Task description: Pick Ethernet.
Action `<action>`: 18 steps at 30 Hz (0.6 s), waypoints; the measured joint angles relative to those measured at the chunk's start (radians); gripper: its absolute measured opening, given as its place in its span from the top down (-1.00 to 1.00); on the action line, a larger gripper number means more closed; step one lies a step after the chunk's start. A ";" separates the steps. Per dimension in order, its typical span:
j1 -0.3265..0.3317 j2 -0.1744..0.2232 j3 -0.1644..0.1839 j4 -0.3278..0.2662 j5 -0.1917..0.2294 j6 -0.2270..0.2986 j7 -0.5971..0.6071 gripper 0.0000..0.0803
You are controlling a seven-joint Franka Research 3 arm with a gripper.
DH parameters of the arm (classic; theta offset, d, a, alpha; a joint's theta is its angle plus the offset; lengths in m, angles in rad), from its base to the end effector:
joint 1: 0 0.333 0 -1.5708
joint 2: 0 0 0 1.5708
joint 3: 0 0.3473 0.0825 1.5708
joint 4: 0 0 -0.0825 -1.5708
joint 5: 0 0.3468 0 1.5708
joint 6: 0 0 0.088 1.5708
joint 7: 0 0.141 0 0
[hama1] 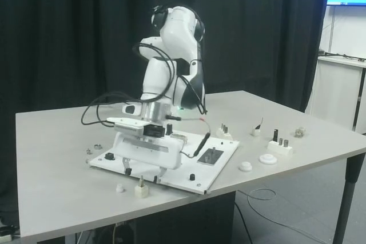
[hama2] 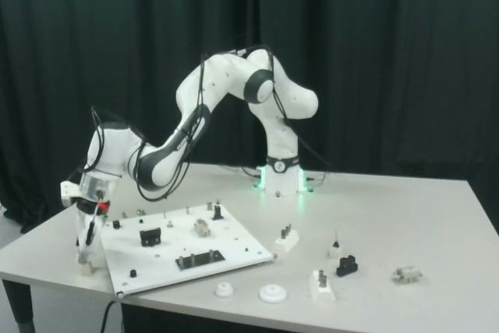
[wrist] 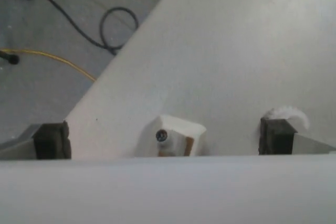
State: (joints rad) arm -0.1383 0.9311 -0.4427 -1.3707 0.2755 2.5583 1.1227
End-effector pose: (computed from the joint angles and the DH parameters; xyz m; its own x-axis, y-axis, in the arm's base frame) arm 0.6892 -0.3413 0.2337 -0.1457 -0.9530 0.2656 -0.9658 0.0788 -0.2470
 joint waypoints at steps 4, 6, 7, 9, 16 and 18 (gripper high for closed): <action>-0.005 0.025 0.004 0.055 -0.098 -0.069 0.115 -0.99; -0.012 0.037 0.015 0.085 -0.155 -0.104 0.168 -0.99; -0.018 0.042 0.023 0.100 -0.184 -0.120 0.192 -0.99; -0.037 0.051 0.048 0.130 -0.244 -0.151 0.235 -0.99; -0.129 0.073 0.173 0.215 -0.398 -0.219 0.302 -0.99; -0.146 0.081 0.189 0.232 -0.403 -0.228 0.302 -0.99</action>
